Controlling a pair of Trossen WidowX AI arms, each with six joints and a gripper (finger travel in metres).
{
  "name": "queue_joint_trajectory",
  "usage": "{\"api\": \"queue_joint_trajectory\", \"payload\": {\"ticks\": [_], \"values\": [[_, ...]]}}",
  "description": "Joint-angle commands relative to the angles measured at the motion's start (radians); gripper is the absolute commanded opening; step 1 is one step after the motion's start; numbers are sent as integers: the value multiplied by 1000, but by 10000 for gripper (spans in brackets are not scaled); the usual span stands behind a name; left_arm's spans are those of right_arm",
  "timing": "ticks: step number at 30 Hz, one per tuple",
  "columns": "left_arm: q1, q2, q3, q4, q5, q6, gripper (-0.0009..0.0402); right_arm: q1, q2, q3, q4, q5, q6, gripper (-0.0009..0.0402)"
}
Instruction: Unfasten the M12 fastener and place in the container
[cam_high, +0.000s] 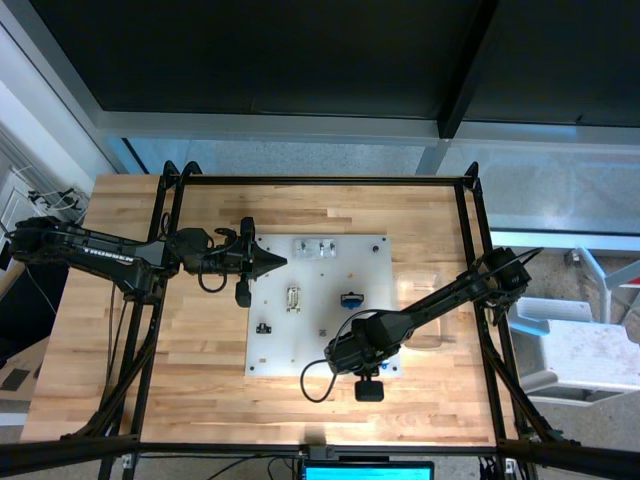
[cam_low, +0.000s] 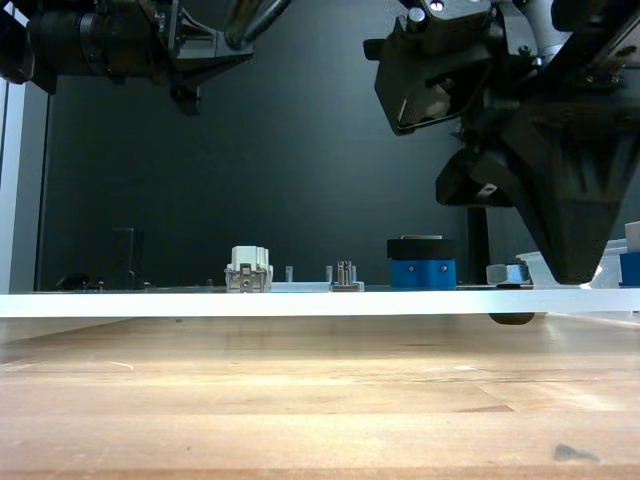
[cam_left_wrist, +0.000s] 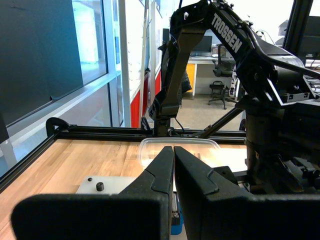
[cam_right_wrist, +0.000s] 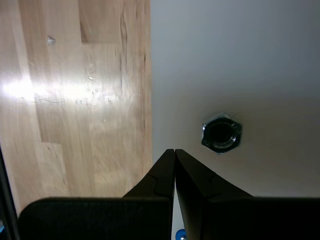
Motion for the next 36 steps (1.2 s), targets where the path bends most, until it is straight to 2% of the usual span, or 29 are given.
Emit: {"api": "queue_joint_trajectory", "payload": {"ticks": [1,5,6,10,11,12,18,20,22,25,27,29,31,36], "values": [[0,0,0,0,0,0,0,-5,0,-2,5,20,-2,0],[0,0,0,0,0,0,0,-10,-2,-2,-1,34,-8,0],[0,0,0,0,0,0,0,-11,-3,-2,-9,65,-6,0],[0,0,0,0,0,0,0,-10,-20,-2,-73,294,31,0],[0,0,0,0,0,0,0,-11,-24,0,-86,329,49,0],[0,0,0,0,0,0,0,-10,-29,3,-97,348,58,0],[0,0,0,0,0,0,0,-10,-36,11,-120,335,57,0],[0,0,0,0,0,0,0,-10,-40,11,-121,319,59,0],[0,0,0,0,0,0,0,-10,-46,11,-120,273,59,0],[0,0,0,2,0,0,0,-10,-52,27,-120,185,74,0],[0,0,0,2,0,0,0,-10,-53,47,-120,86,64,0],[0,0,0,0,0,0,0,-10,-53,61,-118,15,61,0],[0,0,0,0,0,0,0,-8,-53,65,-108,-3,63,0],[0,0,0,0,0,0,0,-5,-31,62,-91,0,53,0]]}}
